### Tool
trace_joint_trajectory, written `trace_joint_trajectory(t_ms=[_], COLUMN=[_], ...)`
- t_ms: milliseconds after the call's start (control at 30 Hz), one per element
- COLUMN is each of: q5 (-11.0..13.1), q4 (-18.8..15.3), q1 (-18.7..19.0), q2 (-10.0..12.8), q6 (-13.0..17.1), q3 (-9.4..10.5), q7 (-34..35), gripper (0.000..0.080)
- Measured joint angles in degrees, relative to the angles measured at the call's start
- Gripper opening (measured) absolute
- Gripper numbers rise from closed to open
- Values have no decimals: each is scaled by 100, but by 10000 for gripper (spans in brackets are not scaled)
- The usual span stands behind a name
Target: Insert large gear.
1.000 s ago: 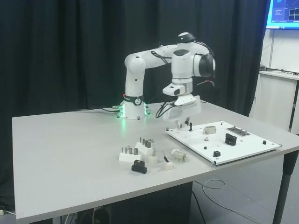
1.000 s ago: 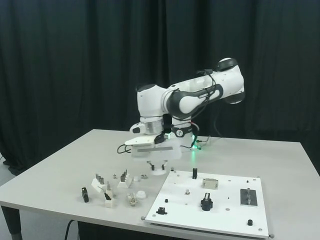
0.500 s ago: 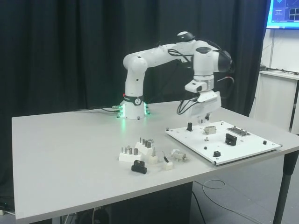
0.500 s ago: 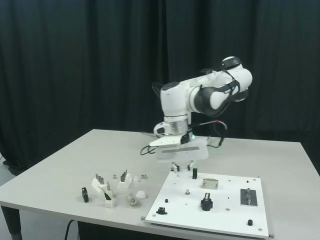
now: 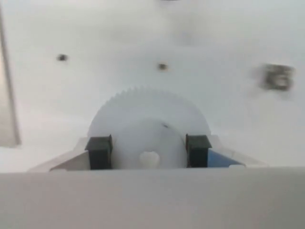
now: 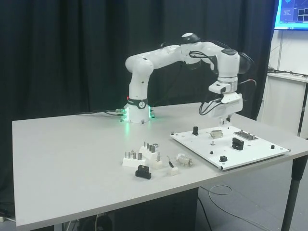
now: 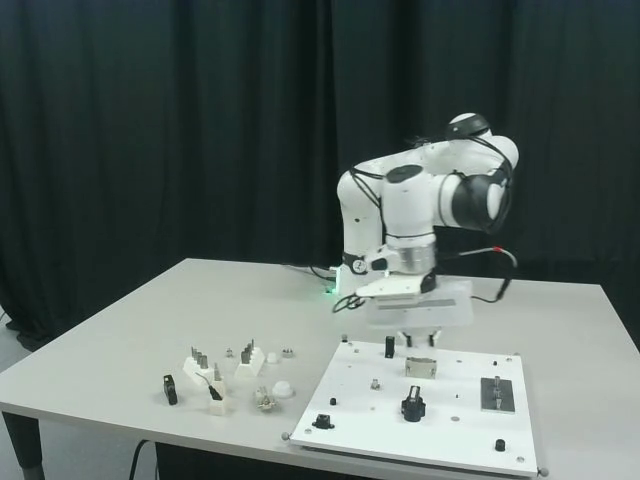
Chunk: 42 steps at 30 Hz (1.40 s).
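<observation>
Black curtains hang behind the grey table (image 6: 62, 159), and no readable writing shows anywhere, only a lit screen corner (image 6: 292, 14) at the room's edge with text too small to make out. The flat white assembly board (image 7: 455, 440) lies on the table, with small fixture blocks (image 7: 215, 375) grouped well apart from it. The white arm's gripper (image 5: 148, 151) hangs above the board, its black fingertips (image 5: 99, 151) clamped on either side of the raised hub of the large white toothed plastic gear (image 5: 148, 121). The gear rides in the jaws, off the board, round, fine-toothed, with a small centre hole.
</observation>
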Motion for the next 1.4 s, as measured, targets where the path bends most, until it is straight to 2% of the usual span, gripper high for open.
trace_joint_trajectory(t_ms=[433,767,1400], q5=[-38,-245,-361], q4=[536,860,970], q1=[261,346,643], q2=[0,0,-1], q6=[343,540,768], q3=[363,577,804], q7=[1042,1572,2151], gripper=[330,330,330])
